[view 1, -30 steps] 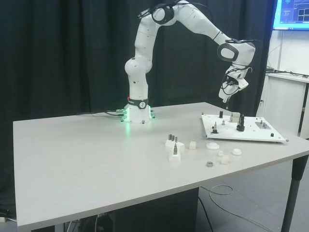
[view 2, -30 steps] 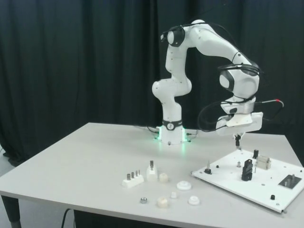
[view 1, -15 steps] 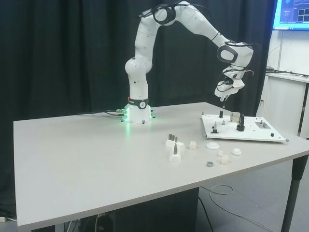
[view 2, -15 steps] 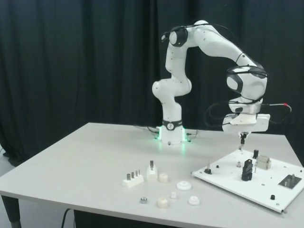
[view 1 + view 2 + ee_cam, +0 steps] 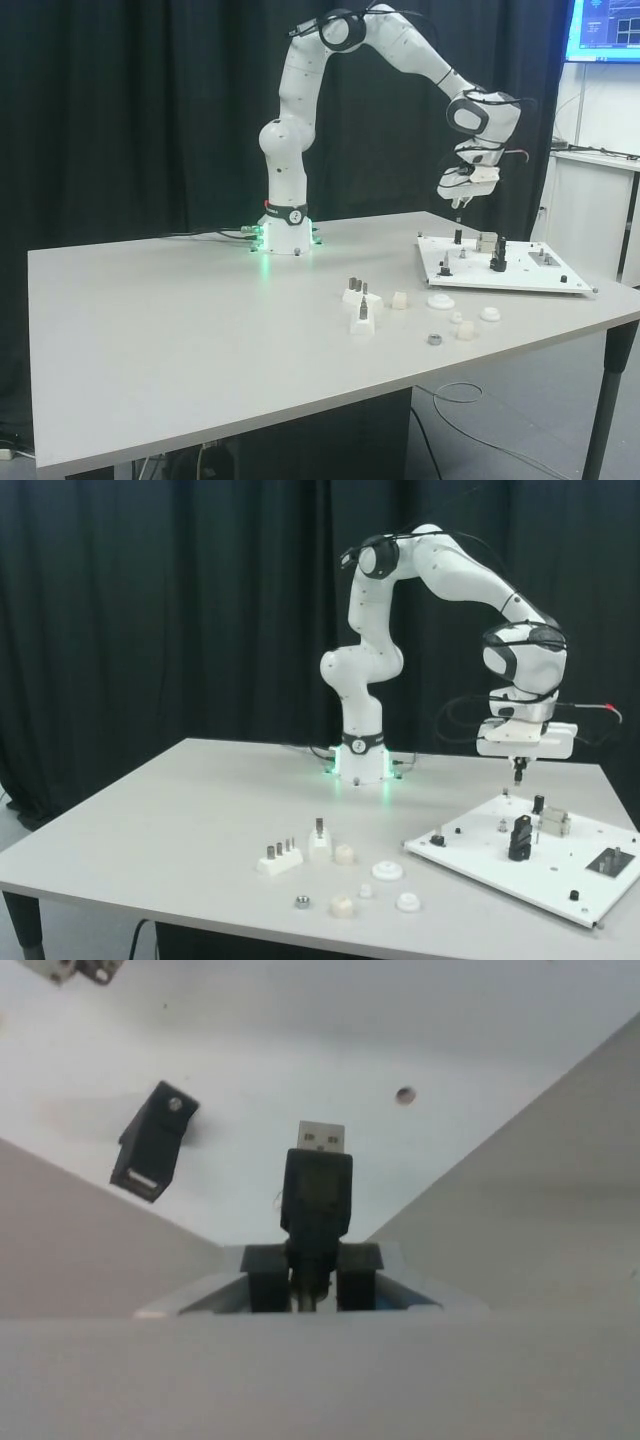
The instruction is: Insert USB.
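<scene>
Arm: the white seven-joint arm (image 5: 430, 565) reached from its green-lit base out over the white square task board (image 5: 560, 865). Compared with half a second before, its wrist had swung further toward the board's far edge and sat a little higher in both room views.

Gripper: the two-finger gripper (image 5: 312, 1278) pointed straight down above the board. A second earlier it hung tilted; now it stood close to upright.

Jaws: clamped on the black USB plug with a bare metal tip (image 5: 318, 1185); the two black fingers (image 5: 266, 1278) pressed its body from either side.

USB plug: held in the gripper in the air, metal tip pointing down at the board, touching nothing beneath. In the second room view it showed as a small dark stub (image 5: 518, 772) under the hand.

Socket: the black block with a USB slot (image 5: 153, 1142) stood on the board, off to one side of the plug's tip and well apart from it.

Board: it lay flat on the grey table (image 5: 180, 310), unmoved since the earlier frames.

Loose parts: the small white blocks and rings with pegs (image 5: 362, 305) lay on the table beside the board, unchanged.
</scene>
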`<move>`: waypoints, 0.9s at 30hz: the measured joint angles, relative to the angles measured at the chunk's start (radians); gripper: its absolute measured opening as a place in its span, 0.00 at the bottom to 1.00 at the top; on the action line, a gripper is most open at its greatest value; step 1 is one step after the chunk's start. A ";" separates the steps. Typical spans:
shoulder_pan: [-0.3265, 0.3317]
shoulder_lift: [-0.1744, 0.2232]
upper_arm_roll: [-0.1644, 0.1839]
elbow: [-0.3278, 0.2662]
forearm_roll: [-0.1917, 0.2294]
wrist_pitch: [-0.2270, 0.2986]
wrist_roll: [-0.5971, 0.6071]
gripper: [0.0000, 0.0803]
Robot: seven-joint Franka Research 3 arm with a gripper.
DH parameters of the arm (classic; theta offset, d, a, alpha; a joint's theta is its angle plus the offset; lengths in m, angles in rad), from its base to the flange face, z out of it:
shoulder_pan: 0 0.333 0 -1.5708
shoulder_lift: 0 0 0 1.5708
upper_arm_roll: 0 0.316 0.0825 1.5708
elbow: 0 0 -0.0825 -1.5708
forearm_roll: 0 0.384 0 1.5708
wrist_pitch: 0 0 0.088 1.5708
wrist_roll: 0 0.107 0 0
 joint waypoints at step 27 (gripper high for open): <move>0.000 -0.005 0.036 -0.052 0.128 0.094 0.200 0.12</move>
